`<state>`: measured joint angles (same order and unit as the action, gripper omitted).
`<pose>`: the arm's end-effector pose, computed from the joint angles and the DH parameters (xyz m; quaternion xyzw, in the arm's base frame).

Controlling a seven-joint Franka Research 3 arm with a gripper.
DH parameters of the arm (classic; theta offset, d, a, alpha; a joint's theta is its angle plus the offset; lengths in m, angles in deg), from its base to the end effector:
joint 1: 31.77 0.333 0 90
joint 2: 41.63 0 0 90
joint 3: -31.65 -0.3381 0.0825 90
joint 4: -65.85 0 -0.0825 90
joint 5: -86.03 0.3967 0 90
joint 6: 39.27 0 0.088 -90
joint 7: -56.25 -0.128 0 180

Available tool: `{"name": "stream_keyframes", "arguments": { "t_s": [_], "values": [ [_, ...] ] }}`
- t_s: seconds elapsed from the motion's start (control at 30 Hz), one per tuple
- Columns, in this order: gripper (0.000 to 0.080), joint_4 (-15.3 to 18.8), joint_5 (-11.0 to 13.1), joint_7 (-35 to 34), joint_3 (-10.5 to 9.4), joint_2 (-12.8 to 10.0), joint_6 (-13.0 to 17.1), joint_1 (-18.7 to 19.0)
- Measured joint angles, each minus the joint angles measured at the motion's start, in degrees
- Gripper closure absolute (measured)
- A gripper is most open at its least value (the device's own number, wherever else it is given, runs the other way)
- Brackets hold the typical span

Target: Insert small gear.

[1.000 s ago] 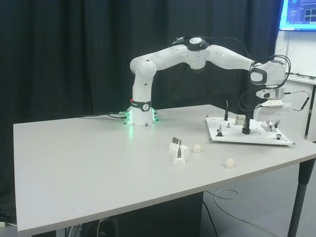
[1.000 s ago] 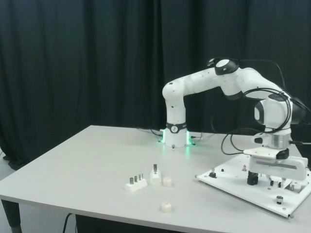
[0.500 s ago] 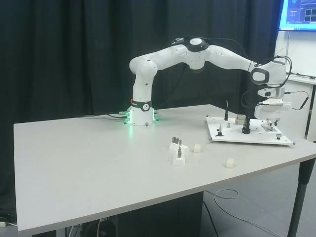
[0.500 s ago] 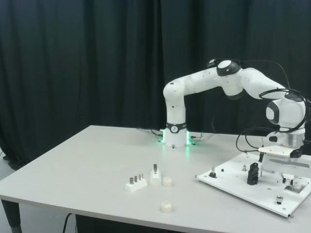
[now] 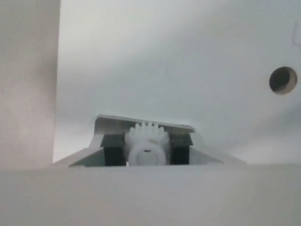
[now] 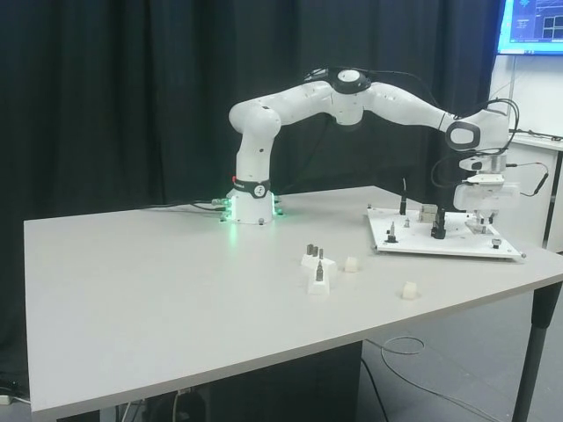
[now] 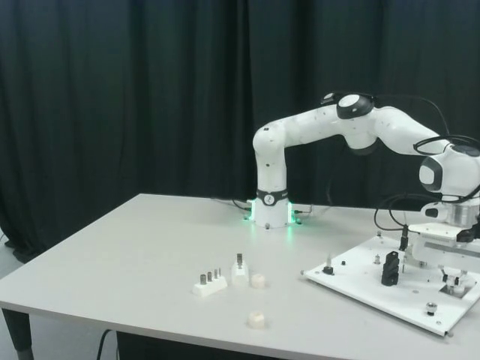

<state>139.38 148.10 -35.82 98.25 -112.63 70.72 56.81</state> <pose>0.5086 0.5819 0.2197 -0.8243 0.5646 -0.0362 0.0230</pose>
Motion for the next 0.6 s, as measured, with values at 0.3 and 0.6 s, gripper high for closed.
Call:
{"name": "stream_keyframes", "arguments": {
  "t_s": [0.3,0.6],
  "values": [
    [0.0604,-0.05,-0.47,-0.07,-0.73,-0.01,0.91,0.00],
    [0.0604,-0.05,-1.10,-0.46,-1.29,-0.04,1.50,0.00]
  ]
}}
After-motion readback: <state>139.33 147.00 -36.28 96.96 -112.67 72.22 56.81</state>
